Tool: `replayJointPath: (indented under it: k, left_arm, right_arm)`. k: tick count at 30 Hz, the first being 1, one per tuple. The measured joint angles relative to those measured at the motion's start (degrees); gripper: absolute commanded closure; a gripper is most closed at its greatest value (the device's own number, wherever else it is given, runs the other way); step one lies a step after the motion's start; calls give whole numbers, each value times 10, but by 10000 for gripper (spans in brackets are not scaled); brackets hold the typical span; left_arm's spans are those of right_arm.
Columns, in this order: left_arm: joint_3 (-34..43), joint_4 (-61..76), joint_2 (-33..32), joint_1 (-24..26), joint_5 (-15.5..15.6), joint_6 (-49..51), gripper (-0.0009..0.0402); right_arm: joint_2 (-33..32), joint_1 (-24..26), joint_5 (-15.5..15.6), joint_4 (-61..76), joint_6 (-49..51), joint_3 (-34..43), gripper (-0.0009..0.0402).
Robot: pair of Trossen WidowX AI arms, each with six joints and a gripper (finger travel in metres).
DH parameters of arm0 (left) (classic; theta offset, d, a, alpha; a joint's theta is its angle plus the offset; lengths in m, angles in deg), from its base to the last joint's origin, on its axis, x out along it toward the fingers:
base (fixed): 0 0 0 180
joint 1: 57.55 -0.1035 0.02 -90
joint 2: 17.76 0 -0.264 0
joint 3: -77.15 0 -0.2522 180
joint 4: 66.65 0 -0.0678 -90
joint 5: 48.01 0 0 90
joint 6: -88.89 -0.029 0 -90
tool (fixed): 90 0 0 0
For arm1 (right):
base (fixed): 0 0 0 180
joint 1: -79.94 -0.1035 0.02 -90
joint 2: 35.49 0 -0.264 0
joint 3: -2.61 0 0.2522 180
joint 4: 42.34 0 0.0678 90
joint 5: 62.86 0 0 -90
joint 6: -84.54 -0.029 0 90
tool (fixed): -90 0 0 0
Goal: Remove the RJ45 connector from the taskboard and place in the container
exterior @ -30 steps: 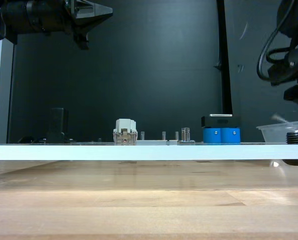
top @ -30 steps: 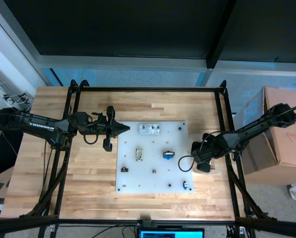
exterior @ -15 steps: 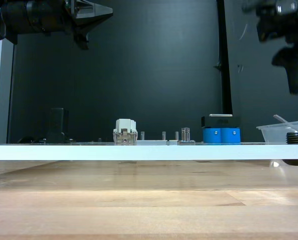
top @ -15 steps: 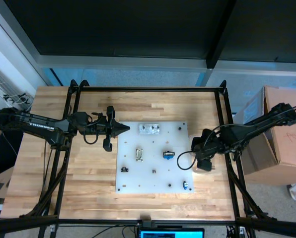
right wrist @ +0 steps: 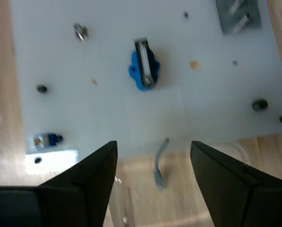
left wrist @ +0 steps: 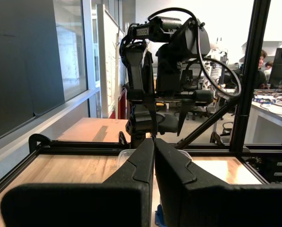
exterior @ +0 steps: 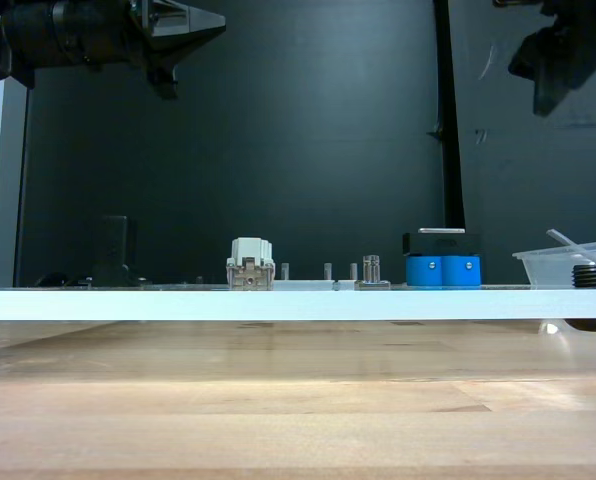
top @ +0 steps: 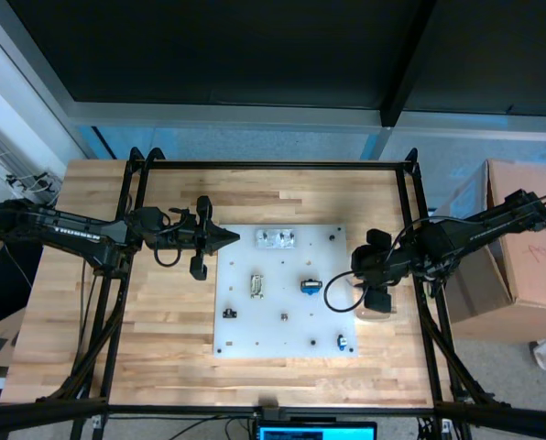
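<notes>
Right gripper (right wrist: 153, 146) hangs high over the container (exterior: 548, 265), just off the taskboard (top: 255, 321) edge, fingers spread wide and nothing between them. RJ45 connector (right wrist: 159, 177) is directly below that gap, clear of both fingers, off the board and inside the container's outline as far as I can see; can't tell if it's settled flat on the bottom. Blue fixture (right wrist: 142, 71) sits on the board ahead of the right gripper; can't tell if that's the connector's seat. Left gripper (left wrist: 154, 142) is parked up high over the opposite board edge, fingers pressed together, empty, well apart from the connector. My read: pull and drop both look done. What's left is confirming the part is seated in the container and backing the right arm off.
</notes>
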Motion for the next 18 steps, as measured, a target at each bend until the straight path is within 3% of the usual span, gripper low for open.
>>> replayJointPath:
  k: [5,13,18]
  left_arm:
    - [0,0,0,0,0,0,393]
    - [0,0,0,0,0,0,393]
    - [0,0,0,0,0,0,393]
  right_arm:
    - [22,11,-4,-96,60,-19,258]
    - [55,80,4,-266,183,-59,351]
    - [71,142,83,-402,226,-109,396]
